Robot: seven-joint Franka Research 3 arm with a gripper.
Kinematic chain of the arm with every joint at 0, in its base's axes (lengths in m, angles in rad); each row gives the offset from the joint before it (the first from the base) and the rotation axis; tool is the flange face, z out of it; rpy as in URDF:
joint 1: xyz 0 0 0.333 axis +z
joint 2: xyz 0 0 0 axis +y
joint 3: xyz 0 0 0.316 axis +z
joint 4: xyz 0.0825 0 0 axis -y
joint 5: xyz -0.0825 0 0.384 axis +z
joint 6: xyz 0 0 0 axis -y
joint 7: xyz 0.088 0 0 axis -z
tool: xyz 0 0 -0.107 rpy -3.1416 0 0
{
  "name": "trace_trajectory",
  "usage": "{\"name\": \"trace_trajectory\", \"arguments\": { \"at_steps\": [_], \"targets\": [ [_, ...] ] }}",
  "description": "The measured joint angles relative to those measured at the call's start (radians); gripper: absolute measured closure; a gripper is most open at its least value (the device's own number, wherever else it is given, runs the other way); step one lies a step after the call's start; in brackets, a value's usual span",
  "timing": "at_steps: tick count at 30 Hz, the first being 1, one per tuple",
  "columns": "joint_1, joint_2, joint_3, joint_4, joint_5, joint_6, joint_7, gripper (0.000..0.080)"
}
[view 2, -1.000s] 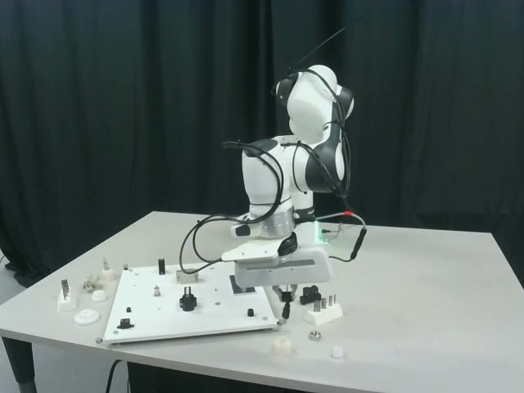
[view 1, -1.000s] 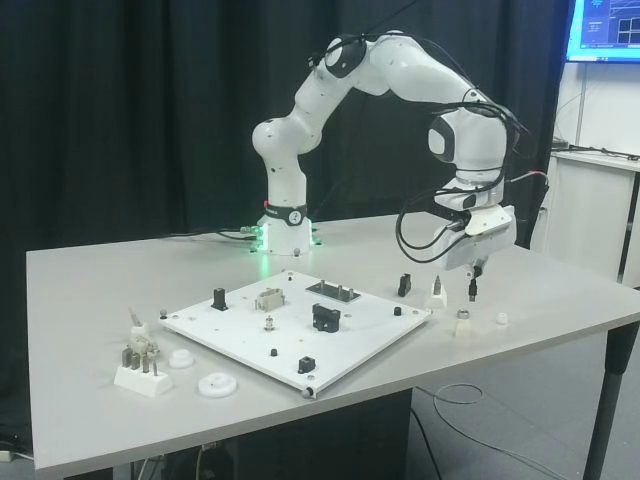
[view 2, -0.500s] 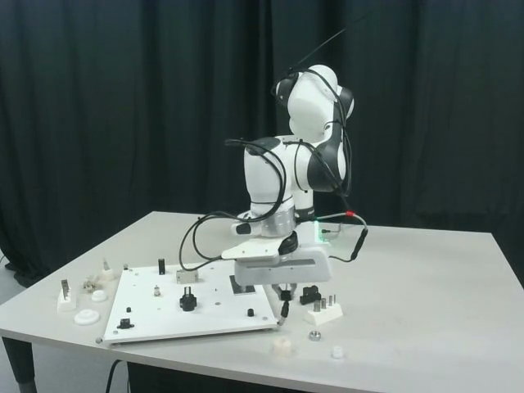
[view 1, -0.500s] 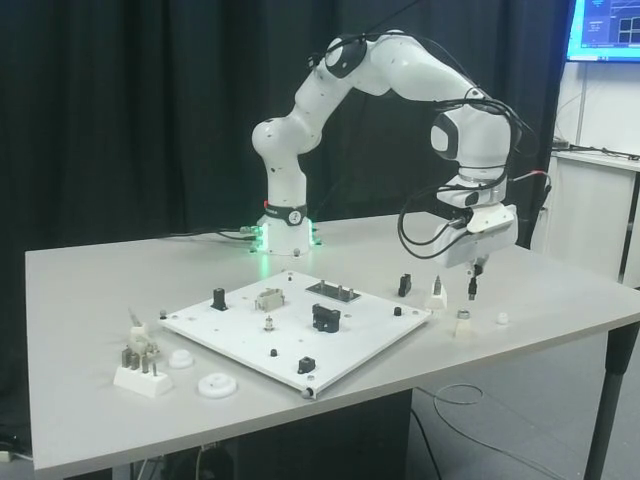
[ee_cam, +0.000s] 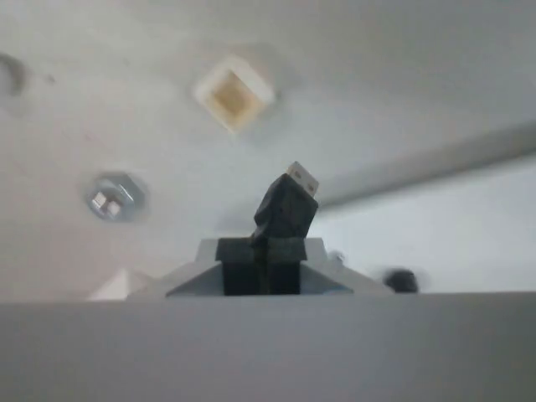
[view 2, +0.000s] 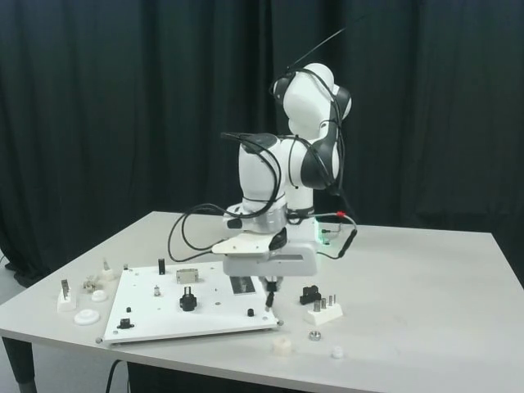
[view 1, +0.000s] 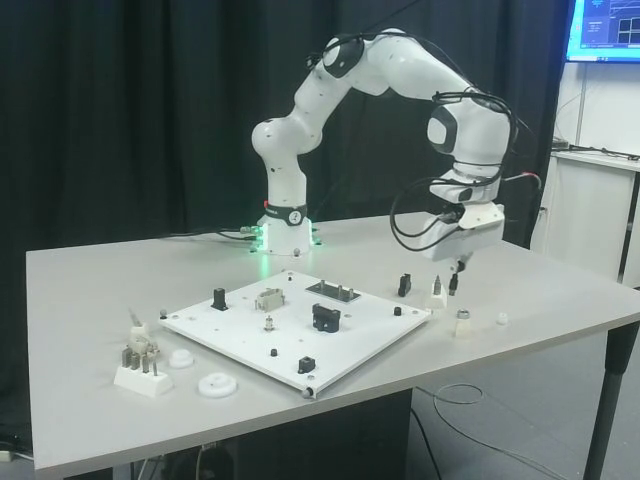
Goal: Insert USB.
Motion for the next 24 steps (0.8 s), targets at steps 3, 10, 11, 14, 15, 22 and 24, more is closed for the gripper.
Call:
{"name": "trace_trajectory", "arguments": {
  "at_steps": [3, 10, 11, 14, 15, 22, 24],
  "targets": [
    [-0.012, -0.010, 0.000, 0.000, -0.030, -0.032, -0.015, 0.0774],
    [-0.050, -0.034, 0.004, 0.000, -0.085, -0.101, -0.047, 0.0774],
    [-0.056, -0.038, 0.005, 0.000, -0.091, -0.109, -0.051, 0.0774],
    [-0.076, -0.047, 0.010, -0.002, -0.107, -0.129, -0.067, 0.0774],
    [-0.084, -0.052, 0.013, -0.003, -0.114, -0.135, -0.074, 0.0774],
    [-0.148, -0.084, 0.046, -0.026, -0.165, -0.148, -0.119, 0.0774],
    [-0.168, -0.094, 0.057, -0.036, -0.180, -0.148, -0.129, 0.0774]
  ]
}}
